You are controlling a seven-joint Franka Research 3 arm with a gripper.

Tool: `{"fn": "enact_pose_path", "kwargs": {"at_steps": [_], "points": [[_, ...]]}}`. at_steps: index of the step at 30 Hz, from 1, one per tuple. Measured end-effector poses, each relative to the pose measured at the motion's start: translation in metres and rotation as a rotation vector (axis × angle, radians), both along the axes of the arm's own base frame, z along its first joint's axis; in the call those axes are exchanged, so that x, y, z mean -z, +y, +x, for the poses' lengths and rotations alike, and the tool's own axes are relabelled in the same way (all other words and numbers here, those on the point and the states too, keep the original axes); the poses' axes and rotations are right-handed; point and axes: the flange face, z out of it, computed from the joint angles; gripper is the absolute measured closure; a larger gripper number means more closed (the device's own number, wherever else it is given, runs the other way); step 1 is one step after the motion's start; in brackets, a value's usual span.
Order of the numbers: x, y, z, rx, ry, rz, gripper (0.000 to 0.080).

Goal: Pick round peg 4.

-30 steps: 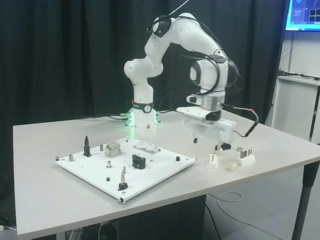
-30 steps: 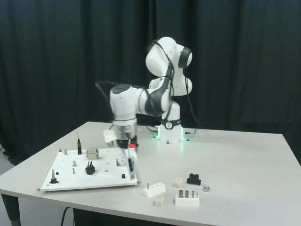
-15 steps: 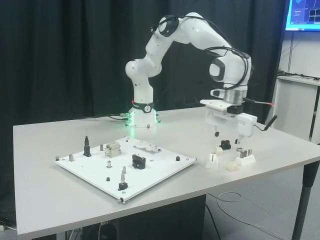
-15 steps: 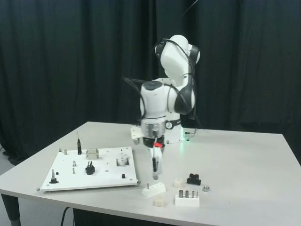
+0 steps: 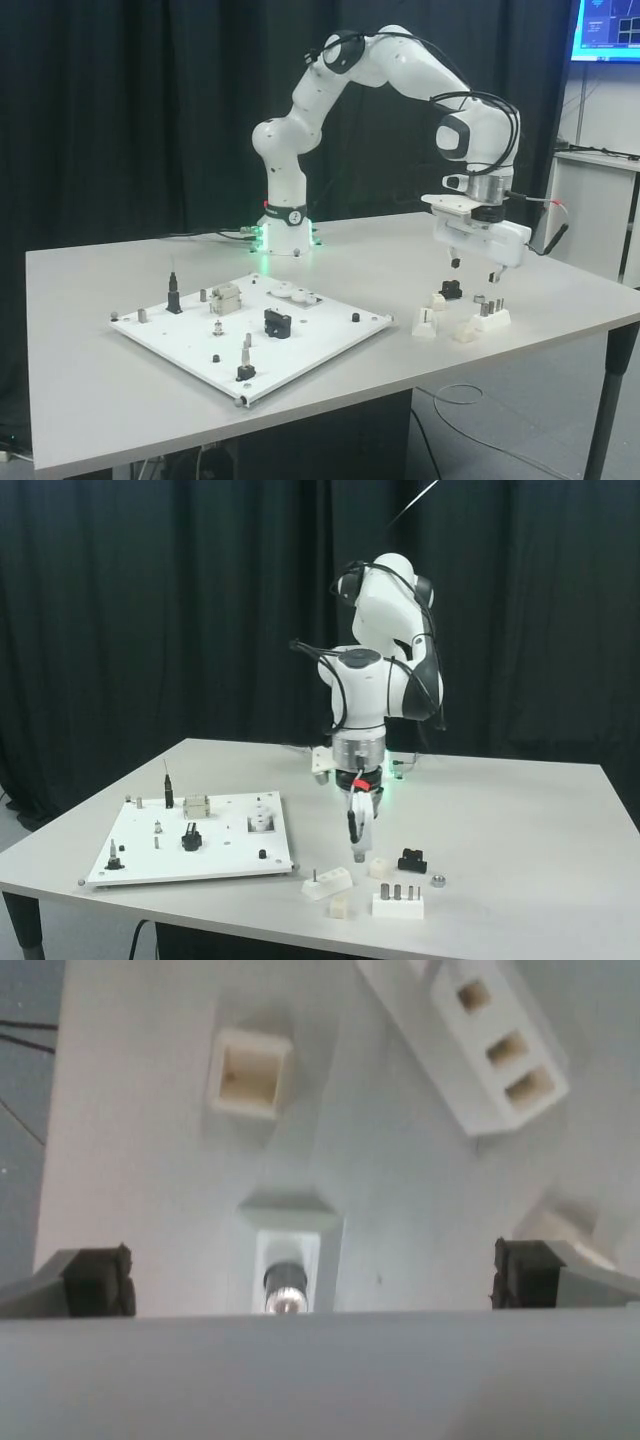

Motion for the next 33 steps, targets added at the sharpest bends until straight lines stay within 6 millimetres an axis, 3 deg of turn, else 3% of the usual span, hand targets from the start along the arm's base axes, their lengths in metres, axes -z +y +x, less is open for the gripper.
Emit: {"fn": "enact_pose_path", "kwargs": {"at_steps": [13, 33], "points": [[0.014, 0.021, -0.005, 0.056, 0.006, 0.051, 0.0003], [0.062, 0.03, -0.002, 0.066, -0.016, 0.024, 0.0003]]}}
